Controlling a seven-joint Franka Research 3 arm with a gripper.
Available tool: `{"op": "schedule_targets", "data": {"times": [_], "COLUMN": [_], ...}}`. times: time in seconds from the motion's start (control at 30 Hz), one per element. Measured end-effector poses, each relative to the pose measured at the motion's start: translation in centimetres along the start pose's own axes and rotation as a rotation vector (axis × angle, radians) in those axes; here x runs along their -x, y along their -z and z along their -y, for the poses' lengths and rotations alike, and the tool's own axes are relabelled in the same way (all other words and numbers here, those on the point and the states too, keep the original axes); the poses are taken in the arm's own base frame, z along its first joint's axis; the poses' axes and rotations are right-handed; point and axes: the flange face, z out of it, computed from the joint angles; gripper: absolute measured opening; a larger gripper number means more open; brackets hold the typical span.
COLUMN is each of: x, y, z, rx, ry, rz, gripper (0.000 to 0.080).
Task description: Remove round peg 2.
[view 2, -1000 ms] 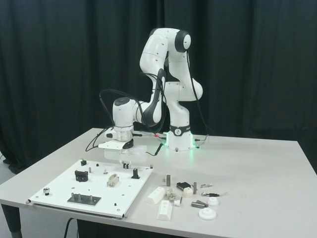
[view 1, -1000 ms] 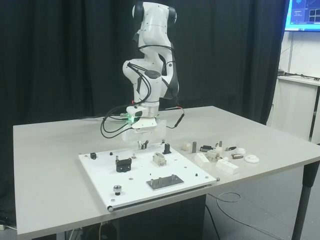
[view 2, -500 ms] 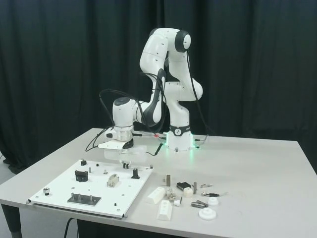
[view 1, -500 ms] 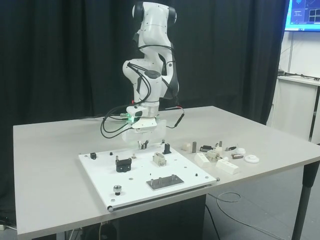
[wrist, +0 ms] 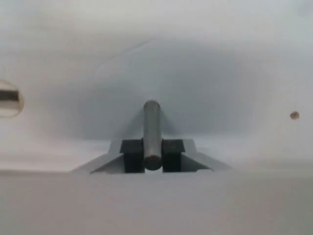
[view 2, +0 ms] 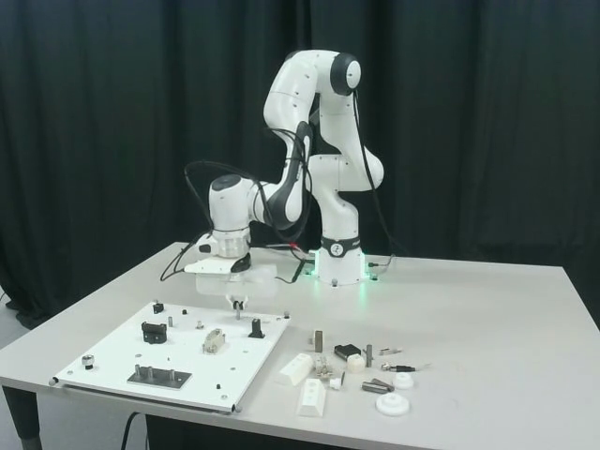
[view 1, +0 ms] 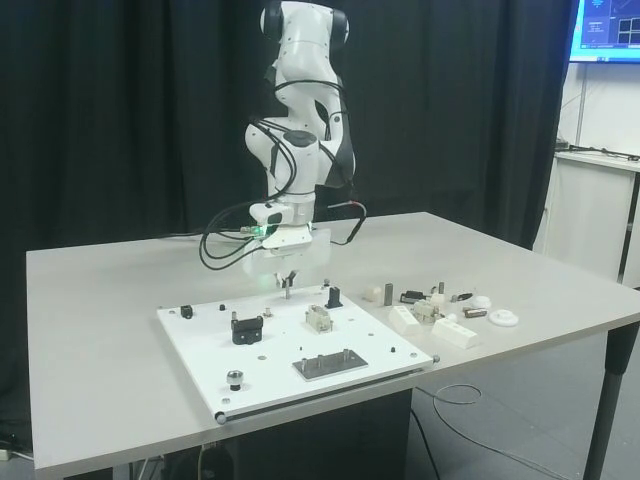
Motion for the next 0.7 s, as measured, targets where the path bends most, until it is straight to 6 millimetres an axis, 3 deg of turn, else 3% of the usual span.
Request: {"op": "schedule_targets", "data": {"times": [0.7], "x": [1.0], "y": [5.1], "z": [-0.9], "rx": [-0.030], "ry": [0.041], "rz": [0.043], "gripper": [0.0073]}}
